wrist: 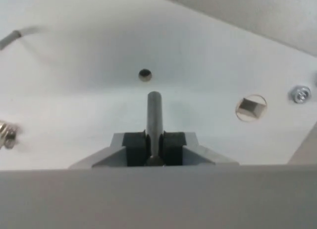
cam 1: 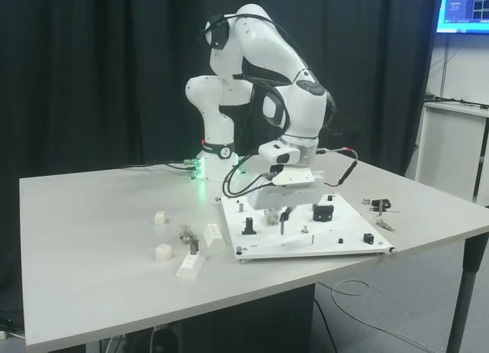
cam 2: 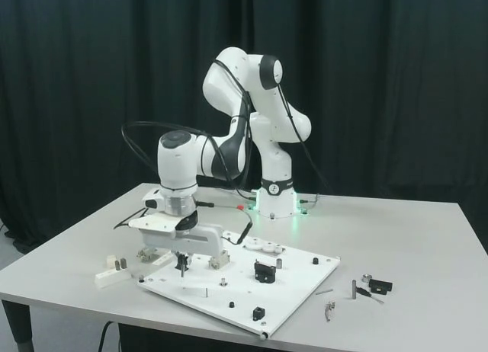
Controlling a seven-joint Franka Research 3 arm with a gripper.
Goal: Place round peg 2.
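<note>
My gripper (wrist: 154, 148) is shut on a slim grey round peg (wrist: 154, 121) that points down toward the white board (wrist: 89, 110). A small round hole (wrist: 144, 75) lies in the board just beyond the peg's tip. In the first room view the gripper (cam 1: 283, 210) holds the peg (cam 1: 282, 224) upright a little above the board (cam 1: 336, 242). The second room view shows the gripper (cam 2: 183, 262) and peg (cam 2: 183, 270) low over the board's near-left part (cam 2: 229, 295).
A square recess (wrist: 251, 107) and a bolt (wrist: 300, 94) sit in the board. Black fixtures (cam 1: 322, 212) and small pegs (cam 2: 223, 281) stand on the board. White blocks (cam 1: 191, 265) and loose parts (cam 2: 370, 287) lie on the grey table beside it.
</note>
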